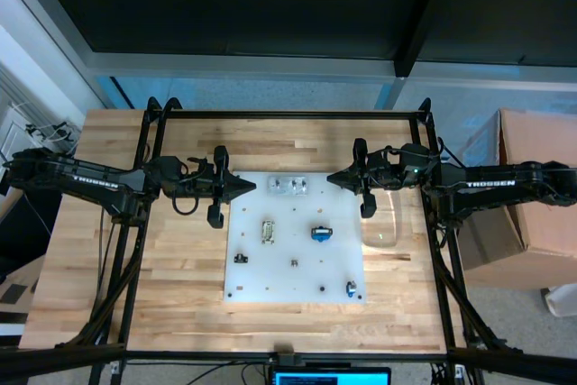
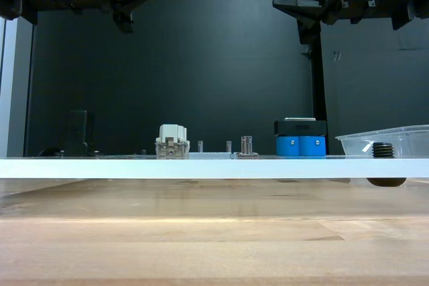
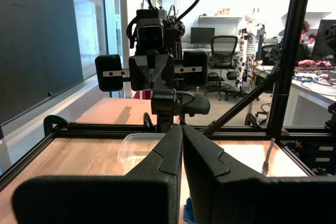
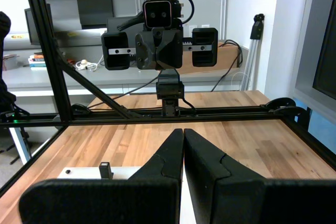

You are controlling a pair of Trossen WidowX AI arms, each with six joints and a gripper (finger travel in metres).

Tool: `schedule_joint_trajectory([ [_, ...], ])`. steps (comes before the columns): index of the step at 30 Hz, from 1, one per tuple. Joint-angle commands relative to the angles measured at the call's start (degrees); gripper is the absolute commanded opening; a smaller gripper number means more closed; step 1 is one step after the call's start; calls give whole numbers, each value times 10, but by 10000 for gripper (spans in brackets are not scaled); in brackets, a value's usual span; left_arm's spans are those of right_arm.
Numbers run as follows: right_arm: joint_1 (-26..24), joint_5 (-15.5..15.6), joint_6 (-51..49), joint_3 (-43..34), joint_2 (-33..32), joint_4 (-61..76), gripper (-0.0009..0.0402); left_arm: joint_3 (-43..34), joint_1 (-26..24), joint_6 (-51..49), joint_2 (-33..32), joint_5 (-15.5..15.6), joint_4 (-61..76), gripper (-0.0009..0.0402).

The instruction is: Remove the RJ45 connector from the taskboard and place in the container

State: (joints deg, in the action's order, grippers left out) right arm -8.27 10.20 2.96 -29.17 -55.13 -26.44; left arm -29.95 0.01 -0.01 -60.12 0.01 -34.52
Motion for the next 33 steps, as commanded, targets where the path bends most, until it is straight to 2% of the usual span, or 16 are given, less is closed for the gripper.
schedule_joint_trajectory([
  [1, 50, -75, -5, 0, 1, -13, 0, 0, 0, 0, 0, 0, 0, 0],
  [15, 53, -75, 9, -5, 1, 4, 0, 0, 0, 0, 0, 0, 0, 0],
  [24, 74, -77, 32, -143, -6, 338, 0, 0, 0, 0, 0, 0, 1, 0],
  [33, 158, -77, 57, -255, -32, 639, 0, 0, 0, 0, 0, 0, 2, 0],
])
